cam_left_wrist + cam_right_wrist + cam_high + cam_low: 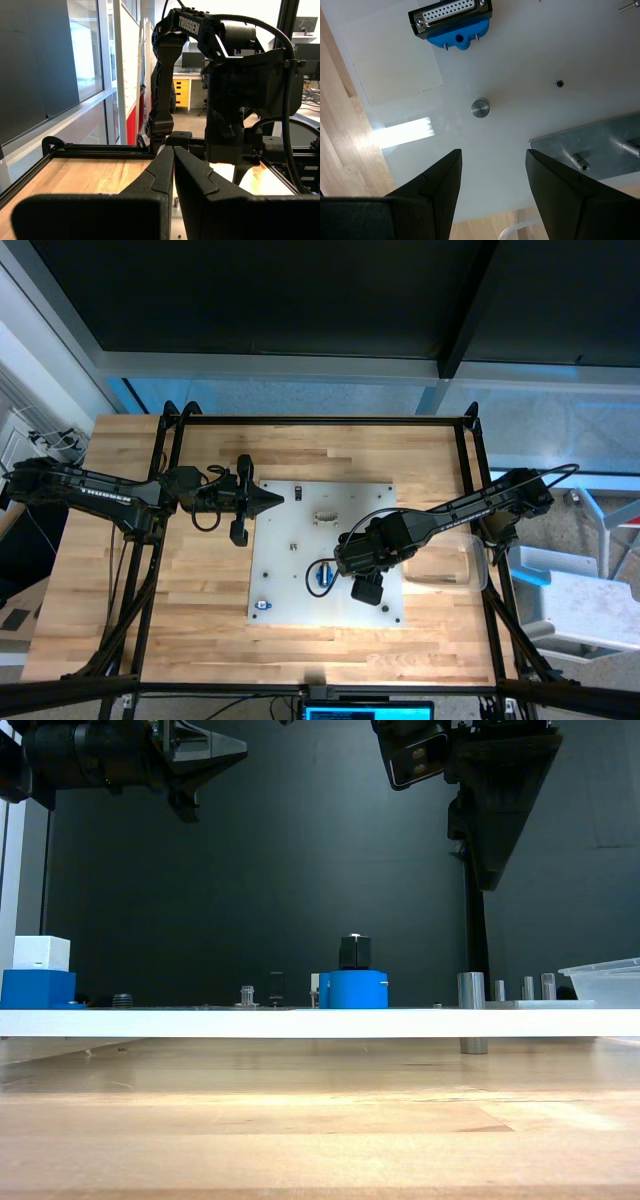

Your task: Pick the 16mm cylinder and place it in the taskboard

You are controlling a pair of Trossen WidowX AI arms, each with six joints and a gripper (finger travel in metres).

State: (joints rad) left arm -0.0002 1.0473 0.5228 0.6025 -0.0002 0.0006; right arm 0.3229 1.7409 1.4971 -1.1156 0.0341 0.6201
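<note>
Wooden table, white taskboard (300, 590) at centre. Only the right wrist view shows the 16mm cylinder (480, 108), upright on the board between blue connector (457, 35) and grey block (600, 145). From above, the right arm hides it. Right gripper (493, 155) hangs above the cylinder, fingers apart, empty. Left gripper (275, 498) sits at the board's left edge, fingers together.

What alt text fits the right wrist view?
Open right gripper fingers hang above a grey cylinder standing in the white board, between a blue-backed connector and a metal block. Unseen here, the left gripper hangs shut over the board's left edge.
</note>
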